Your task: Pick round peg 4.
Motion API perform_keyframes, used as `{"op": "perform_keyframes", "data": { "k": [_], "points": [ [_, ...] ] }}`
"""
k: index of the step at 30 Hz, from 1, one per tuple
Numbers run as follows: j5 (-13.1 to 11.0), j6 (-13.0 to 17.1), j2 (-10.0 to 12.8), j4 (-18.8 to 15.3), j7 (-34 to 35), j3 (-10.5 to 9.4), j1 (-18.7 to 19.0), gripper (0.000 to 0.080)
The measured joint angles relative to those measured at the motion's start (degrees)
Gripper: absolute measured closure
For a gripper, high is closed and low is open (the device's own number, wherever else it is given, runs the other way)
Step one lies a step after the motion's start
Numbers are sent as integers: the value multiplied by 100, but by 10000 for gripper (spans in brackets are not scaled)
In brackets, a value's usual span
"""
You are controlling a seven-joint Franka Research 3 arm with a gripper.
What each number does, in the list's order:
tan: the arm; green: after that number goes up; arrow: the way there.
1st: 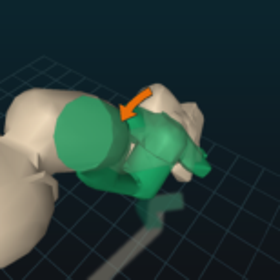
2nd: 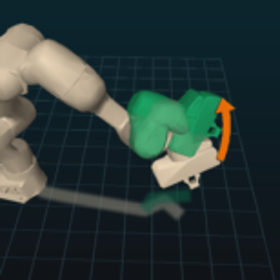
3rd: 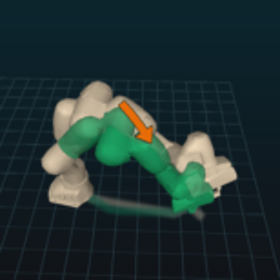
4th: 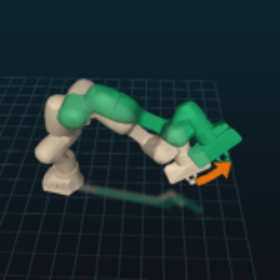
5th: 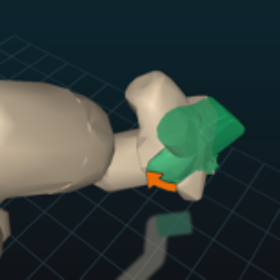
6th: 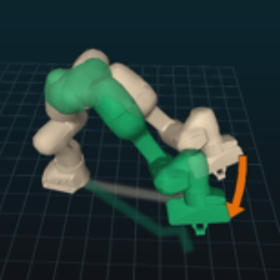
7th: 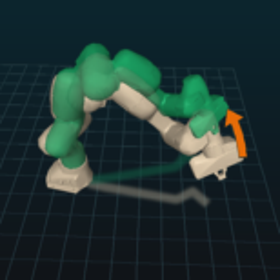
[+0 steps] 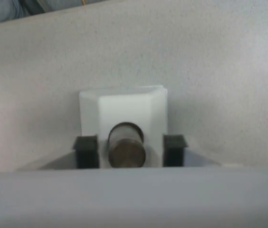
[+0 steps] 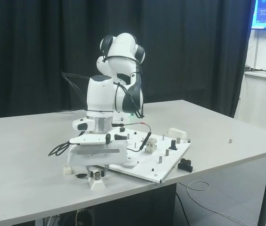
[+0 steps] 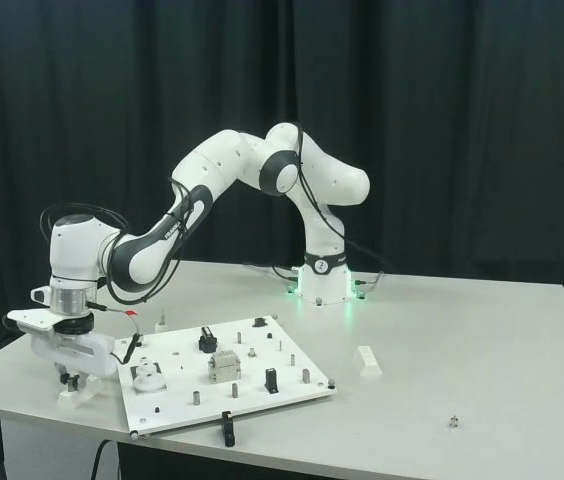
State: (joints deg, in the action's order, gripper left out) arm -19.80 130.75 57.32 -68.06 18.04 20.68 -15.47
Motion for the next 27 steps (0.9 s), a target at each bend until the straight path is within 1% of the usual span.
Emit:
{"op": "perform_keyframes", "data": {
  "k": [4, 5, 19, 27],
  "points": [
    [-15, -1, 5, 25, 5, -1, 0, 456],
    [-17, -2, 7, 33, 8, -1, 0, 657],
    [-32, -113, 14, 190, 79, 3, 0, 654],
    [-32, -401, 13, 404, 155, 51, 0, 654]
  ]
}}
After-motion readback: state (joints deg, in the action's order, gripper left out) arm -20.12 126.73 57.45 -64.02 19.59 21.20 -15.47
